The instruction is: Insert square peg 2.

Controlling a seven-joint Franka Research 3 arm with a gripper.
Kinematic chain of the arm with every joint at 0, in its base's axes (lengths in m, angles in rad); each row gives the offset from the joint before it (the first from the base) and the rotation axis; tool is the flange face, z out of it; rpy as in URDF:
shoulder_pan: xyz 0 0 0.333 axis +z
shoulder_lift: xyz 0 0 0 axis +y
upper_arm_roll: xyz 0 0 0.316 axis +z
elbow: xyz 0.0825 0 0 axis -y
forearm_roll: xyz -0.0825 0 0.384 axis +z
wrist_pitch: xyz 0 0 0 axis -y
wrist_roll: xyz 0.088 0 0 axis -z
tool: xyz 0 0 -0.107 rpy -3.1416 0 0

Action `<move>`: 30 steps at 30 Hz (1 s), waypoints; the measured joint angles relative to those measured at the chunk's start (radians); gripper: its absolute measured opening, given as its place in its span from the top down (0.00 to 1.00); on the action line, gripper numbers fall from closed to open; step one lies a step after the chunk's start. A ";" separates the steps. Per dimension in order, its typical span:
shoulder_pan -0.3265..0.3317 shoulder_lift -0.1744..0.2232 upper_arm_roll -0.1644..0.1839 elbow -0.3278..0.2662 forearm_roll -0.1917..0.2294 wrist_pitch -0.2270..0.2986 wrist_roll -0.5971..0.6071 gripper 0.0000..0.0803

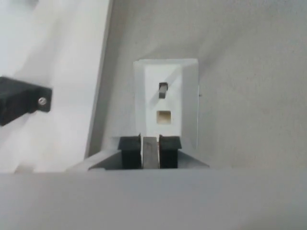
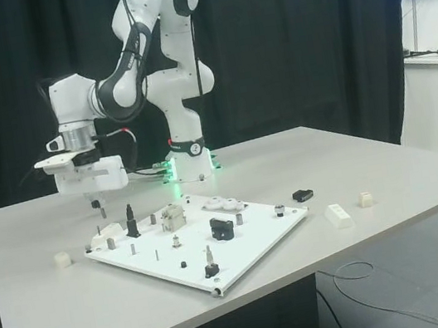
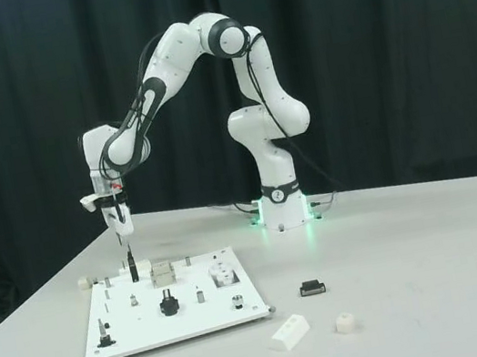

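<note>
Grey table (image 2: 387, 161) carries everything here, and on it the white arm (image 3: 198, 51) reaches out from its base and bends down over the near corner of the white board (image 2: 258, 246), a flat plate studded with small fixtures. Beside that corner sits the white block (image 1: 165, 98), a small holder with two square sockets in its top face. One socket already holds a short grey peg (image 1: 162, 89) standing upright (it looks seated, though I cannot tell how deeply); the other socket (image 1: 163, 117) is open and holds nothing.

Above the block hangs the gripper (image 1: 150, 149), its two black fingers (image 1: 128, 146) drawn in narrow and clamped on the square peg (image 1: 150, 152), which points downward between them. In the room views the peg's tip is well clear of the block, so the insertion is not yet begun; the wrist view puts the peg close to in line with the open socket.

My judgement is that the peg is stiff, light metal with smooth flat faces, so it may slip or twist if held by its edges. Taking it across two opposite flats, high on the shank, seems right, leaving the lower end free to enter. With a square fit, a small rotation error would likely jam it at the socket mouth, so its faces should be squared to the opening first.

Loose on the table, well apart from the work, lie a black part (image 2: 302, 195) and small white pieces (image 2: 338, 215).
</note>
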 joint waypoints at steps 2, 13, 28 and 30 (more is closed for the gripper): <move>0.000 -0.015 -0.006 0.000 -0.013 -0.013 0.002 0.91; 0.000 -0.059 -0.018 0.000 -0.058 -0.044 0.028 0.91; 0.006 -0.074 -0.018 0.001 -0.074 -0.061 0.116 0.91; 0.006 -0.076 -0.018 0.001 -0.080 -0.063 0.147 0.91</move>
